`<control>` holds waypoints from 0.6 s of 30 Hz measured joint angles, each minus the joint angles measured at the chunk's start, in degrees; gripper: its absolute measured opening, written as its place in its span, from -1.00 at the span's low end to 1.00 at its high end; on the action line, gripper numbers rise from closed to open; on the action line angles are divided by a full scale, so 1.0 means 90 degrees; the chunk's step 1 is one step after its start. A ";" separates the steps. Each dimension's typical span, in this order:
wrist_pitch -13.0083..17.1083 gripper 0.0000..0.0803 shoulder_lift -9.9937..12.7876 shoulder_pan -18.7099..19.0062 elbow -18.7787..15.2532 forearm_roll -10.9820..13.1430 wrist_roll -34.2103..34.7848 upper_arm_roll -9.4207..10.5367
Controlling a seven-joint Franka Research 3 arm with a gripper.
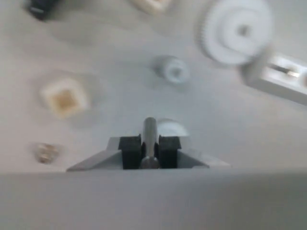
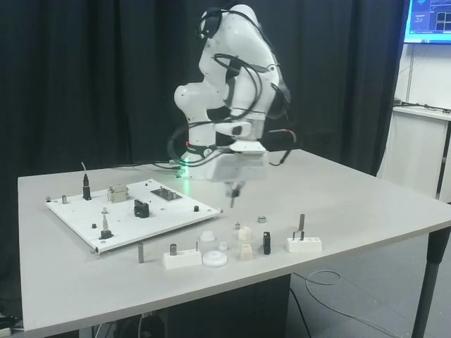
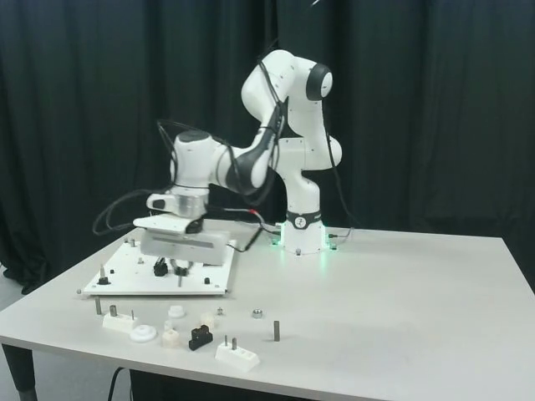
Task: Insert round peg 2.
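A: Where's the peg (image 1: 149, 141) right now?

B: Low centre of the wrist view, clamped upright between the black pads (image 1: 130, 151) of the gripper (image 2: 232, 198). In the first room view it's hanging over the table (image 2: 352, 197), just right of the white board (image 2: 165, 211).

A: How's it handling?

B: Looks like grey metal, so stiff, probably slick and light. It's being held by its upper end, lower end free, which suits going into a hole.

White arm (image 3: 251, 159); grey table (image 3: 401, 292); white board (image 2: 127, 211); black curtain (image 3: 418, 109); white toothed gear (image 1: 236, 29).
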 joint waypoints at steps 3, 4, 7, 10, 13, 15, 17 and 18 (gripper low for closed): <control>-0.0074 -0.82 0.0000 -0.0248 0.0103 -0.0069 -0.0217 0.0009; -0.0088 -0.82 0.0000 -0.0326 0.0131 -0.0079 -0.0294 0.0012; -0.0127 -0.82 0.0001 -0.0557 0.0209 -0.0104 -0.0506 0.0014; -0.0138 -0.82 0.0002 -0.0778 0.0265 -0.0117 -0.0720 0.0015; -0.0138 -0.82 0.0005 -0.0981 0.0303 -0.0122 -0.0927 0.0014; -0.0138 -0.82 0.0009 -0.1118 0.0326 -0.0127 -0.1058 0.0012; -0.0138 -0.82 0.0022 -0.1256 0.0358 -0.0132 -0.1191 0.0011; -0.0138 -0.82 0.0030 -0.1319 0.0373 -0.0133 -0.1257 0.0011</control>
